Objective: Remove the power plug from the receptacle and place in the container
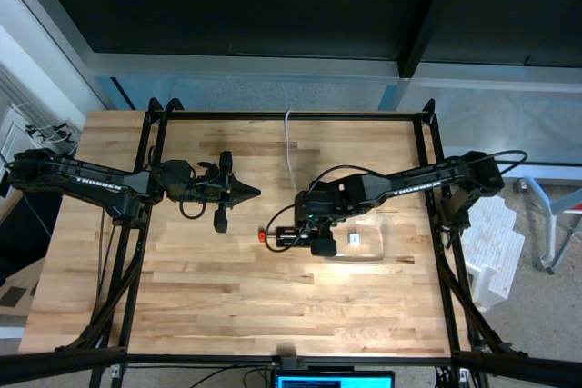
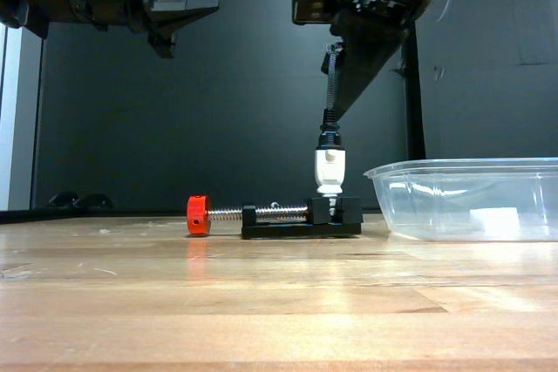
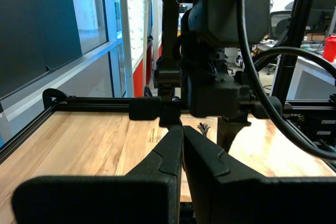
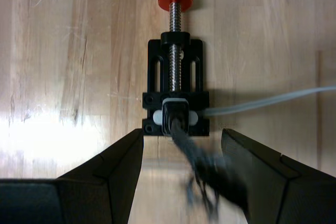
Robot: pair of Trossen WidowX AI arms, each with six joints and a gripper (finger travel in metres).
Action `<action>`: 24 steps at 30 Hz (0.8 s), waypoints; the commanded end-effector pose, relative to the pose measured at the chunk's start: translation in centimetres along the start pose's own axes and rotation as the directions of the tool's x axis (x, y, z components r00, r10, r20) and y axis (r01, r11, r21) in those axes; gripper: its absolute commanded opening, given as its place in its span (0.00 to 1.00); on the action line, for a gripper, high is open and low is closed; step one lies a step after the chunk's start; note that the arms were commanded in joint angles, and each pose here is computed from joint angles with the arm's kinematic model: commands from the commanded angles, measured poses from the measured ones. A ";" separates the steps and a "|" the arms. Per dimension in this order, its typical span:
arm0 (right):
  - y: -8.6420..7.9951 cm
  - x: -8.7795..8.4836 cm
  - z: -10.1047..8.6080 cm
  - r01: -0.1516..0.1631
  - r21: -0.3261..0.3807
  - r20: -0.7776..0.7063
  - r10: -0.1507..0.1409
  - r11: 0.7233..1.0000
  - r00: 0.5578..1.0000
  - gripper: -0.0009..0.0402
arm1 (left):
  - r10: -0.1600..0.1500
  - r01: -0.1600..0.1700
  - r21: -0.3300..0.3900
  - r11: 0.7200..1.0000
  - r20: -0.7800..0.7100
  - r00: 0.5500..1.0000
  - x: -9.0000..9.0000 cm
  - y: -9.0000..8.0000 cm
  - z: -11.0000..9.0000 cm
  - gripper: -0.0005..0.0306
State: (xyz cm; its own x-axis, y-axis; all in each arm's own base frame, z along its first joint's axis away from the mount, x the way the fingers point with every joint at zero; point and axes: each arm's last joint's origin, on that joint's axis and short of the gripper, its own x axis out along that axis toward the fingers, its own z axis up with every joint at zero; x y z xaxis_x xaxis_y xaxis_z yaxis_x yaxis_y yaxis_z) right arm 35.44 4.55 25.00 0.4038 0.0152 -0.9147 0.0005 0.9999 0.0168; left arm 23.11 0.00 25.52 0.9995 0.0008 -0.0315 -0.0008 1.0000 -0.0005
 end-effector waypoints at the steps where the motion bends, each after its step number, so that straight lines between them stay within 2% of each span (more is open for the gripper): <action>1: 0.1 0.6 0.4 -0.002 0.000 -0.011 0.002 1.000 1.000 0.52 | 0.000 0.000 0.000 1.000 0.000 1.000 0.0 0.0 0.0 0.02; 9: 0.4 2.2 0.4 0.002 0.014 -0.050 -0.001 1.000 0.999 0.52 | 0.000 0.000 0.000 1.000 0.000 1.000 0.0 0.0 0.0 0.02; 18: 0.6 2.5 0.3 0.000 0.009 -0.058 0.000 1.000 0.998 0.52 | 0.000 0.000 0.000 1.000 0.000 1.000 0.0 0.0 0.0 0.02; 24: 0.7 2.5 0.4 -0.001 0.012 -0.047 0.002 1.000 0.999 0.47 | 0.000 0.000 0.000 1.000 0.000 1.000 0.0 0.0 0.0 0.02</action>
State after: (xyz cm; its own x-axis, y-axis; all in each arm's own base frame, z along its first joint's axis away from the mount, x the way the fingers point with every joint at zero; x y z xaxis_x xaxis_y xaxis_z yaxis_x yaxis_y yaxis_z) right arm 36.78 5.22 22.87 0.3556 0.0169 -0.9345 0.0102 0.9997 0.0220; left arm 23.11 0.00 25.52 0.9995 0.0008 -0.0311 -0.0008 1.0000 -0.0002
